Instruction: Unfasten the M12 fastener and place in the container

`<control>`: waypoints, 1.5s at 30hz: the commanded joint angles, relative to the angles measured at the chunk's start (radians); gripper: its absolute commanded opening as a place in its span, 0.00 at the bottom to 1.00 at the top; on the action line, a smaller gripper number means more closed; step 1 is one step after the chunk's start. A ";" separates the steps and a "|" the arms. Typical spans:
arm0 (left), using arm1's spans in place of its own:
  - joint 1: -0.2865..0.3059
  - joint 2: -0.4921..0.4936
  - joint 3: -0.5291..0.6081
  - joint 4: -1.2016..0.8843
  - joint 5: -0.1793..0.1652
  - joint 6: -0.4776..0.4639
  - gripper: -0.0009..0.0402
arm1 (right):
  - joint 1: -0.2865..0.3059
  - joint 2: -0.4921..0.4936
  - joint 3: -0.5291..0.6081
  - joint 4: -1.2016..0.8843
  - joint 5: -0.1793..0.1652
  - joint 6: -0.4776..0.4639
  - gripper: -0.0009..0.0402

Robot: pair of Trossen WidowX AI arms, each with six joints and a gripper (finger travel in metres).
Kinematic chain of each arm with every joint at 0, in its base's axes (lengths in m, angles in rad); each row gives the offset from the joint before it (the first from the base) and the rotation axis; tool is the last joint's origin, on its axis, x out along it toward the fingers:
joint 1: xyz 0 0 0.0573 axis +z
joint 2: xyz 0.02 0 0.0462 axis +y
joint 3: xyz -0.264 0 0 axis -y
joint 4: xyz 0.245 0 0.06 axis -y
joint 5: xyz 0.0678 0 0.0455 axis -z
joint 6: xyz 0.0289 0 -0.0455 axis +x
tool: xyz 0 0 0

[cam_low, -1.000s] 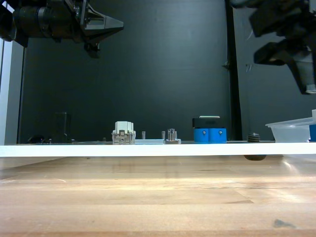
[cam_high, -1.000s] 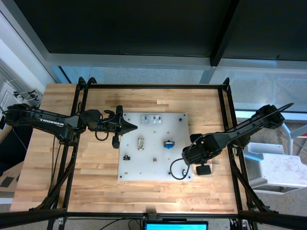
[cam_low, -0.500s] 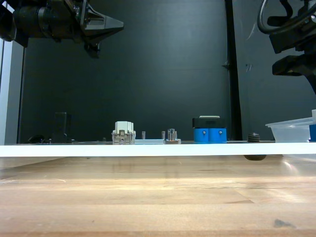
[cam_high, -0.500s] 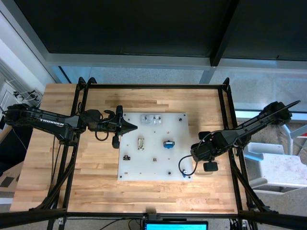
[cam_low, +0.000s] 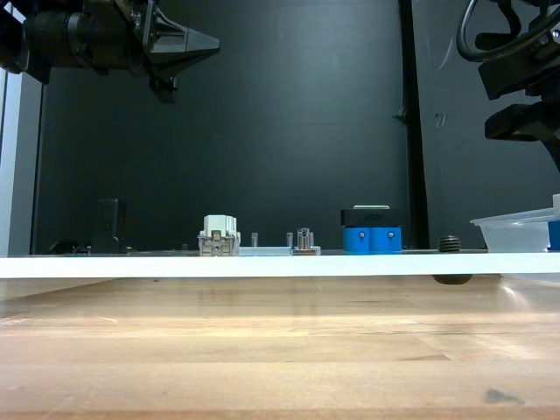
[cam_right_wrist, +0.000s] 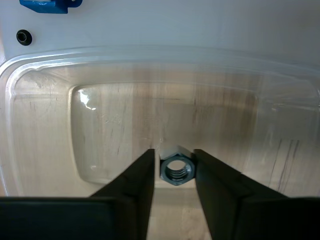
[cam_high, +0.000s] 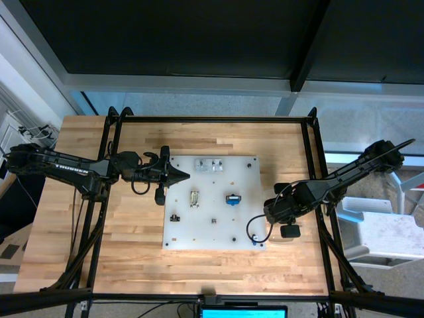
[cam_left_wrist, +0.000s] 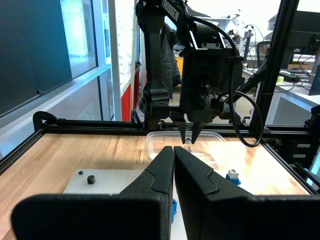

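M12 nut sits pinched in the narrow right tool over the clear container at the white board's 3 o'clock (left tool, pressed together, hovers at 10 o'clock), so I'd spread the fingers fully, then lift straight up.

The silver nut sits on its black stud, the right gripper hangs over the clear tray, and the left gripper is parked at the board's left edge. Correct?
No: the low view shows the stud bare, ribs exposed. The right wrist view shows the nut at the right gripper, over the clear tray. The left gripper is parked as stated.
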 commanded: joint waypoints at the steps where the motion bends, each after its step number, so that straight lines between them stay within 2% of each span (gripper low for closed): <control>1: 0.000 0.000 0.000 0.000 0.000 0.000 0.02 | 0.001 0.001 0.000 0.000 0.002 -0.001 0.41; 6: 0.000 0.000 0.000 0.000 0.000 0.000 0.02 | 0.000 0.001 0.000 0.000 0.003 -0.002 0.51; 12: 0.000 0.000 0.000 0.000 0.000 0.000 0.02 | 0.000 0.001 0.000 0.000 0.003 -0.001 0.57; 45: 0.000 0.000 0.000 0.000 0.000 0.000 0.02 | 0.001 0.001 0.000 0.005 0.003 0.000 0.58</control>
